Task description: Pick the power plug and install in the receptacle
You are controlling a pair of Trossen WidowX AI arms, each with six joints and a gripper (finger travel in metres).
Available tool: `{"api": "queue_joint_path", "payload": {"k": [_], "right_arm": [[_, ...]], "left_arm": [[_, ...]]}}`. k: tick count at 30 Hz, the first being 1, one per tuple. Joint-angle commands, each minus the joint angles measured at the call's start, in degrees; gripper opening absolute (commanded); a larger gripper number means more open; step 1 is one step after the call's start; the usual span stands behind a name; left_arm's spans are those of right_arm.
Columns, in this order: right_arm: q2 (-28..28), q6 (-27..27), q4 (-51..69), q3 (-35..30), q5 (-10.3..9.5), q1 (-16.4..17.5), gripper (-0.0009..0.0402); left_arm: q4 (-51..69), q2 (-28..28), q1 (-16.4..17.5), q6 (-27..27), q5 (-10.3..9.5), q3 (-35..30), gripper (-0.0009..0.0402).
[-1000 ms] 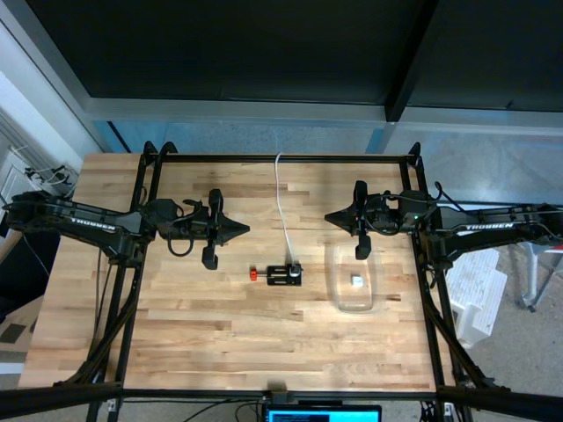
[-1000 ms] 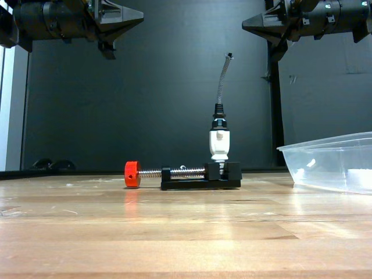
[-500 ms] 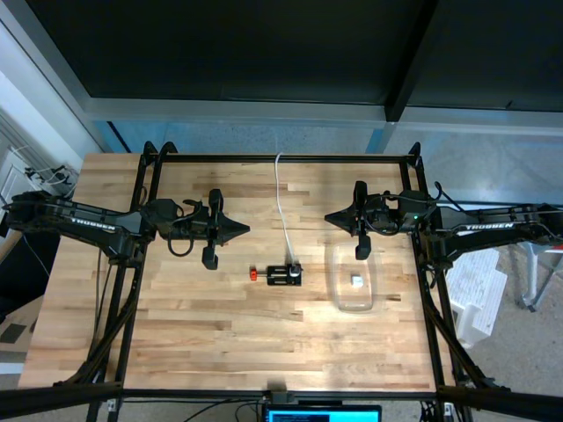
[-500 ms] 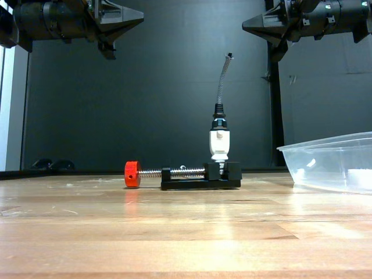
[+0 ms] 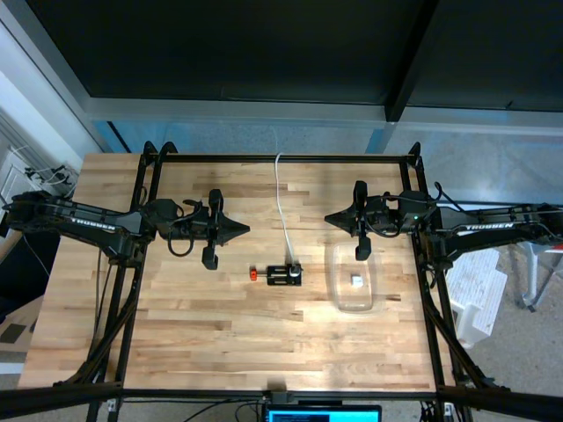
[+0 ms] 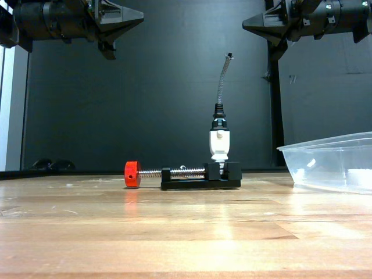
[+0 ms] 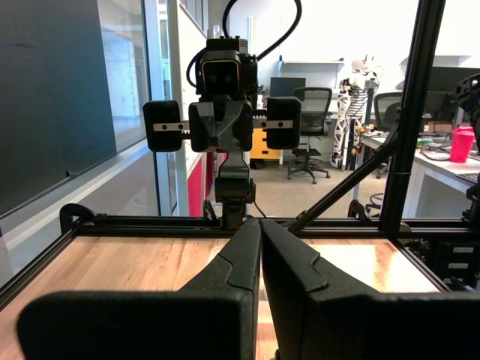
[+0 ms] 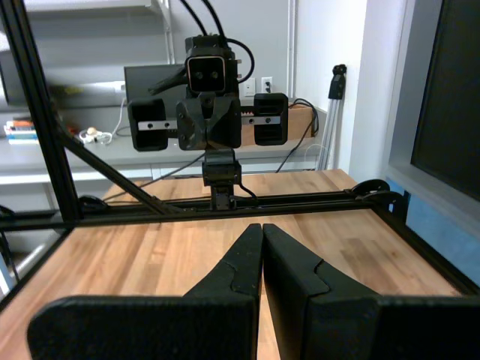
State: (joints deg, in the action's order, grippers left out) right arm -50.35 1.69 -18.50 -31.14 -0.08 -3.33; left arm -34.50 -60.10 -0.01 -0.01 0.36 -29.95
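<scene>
White receptacle (image 6: 219, 143) between left (image 6: 141, 18), right hands (image 6: 244, 24)

Light wood-plank bench (image 5: 220, 343) sits inside a black metal frame (image 5: 281, 159), with speckled grey floor (image 5: 493, 167) beyond the far edge. A dark panel (image 6: 168, 87) backs the bench. Surrounding room is an open office: glass partition (image 7: 120, 82), swivel chair (image 7: 309, 142), white wall (image 8: 322, 90).

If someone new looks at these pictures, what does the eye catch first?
Two shut claws hang above the table, tips facing: the left claw at centre-left, the right claw at centre-right. Below, midway, a black vise with a red knob holds the white receptacle upright, near a clear tray.
</scene>
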Motion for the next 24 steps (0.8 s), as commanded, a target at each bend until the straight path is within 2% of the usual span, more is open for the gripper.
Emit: {"api": "queue_joint_path", "payload": {"k": [1, 4, 7, 24], "right_arm": [[0.0, -1.55, -0.33, 0.22, -0.04, 0.11, 0.0], [0.0, -2.25, -0.96, 0.57, -0.17, 0.2, 0.0], [0.0, -2.51, -2.95, 1.33, -1.55, 0.2, 0.0], [0.0, -2.16, -3.5, 1.77, -1.49, 0.26, 0.0]], "left_arm": [[-0.02, 0.0, 0.02, 0.02, 0.02, 0.0, 0.0], [-0.02, -0.02, 0.0, 0.0, 0.02, 0.0, 0.0], [-0.02, -0.02, 0.02, 0.02, 0.02, 0.0, 0.0], [-0.02, 0.0, 0.0, 0.0, 0.02, 0.0, 0.0]]}}
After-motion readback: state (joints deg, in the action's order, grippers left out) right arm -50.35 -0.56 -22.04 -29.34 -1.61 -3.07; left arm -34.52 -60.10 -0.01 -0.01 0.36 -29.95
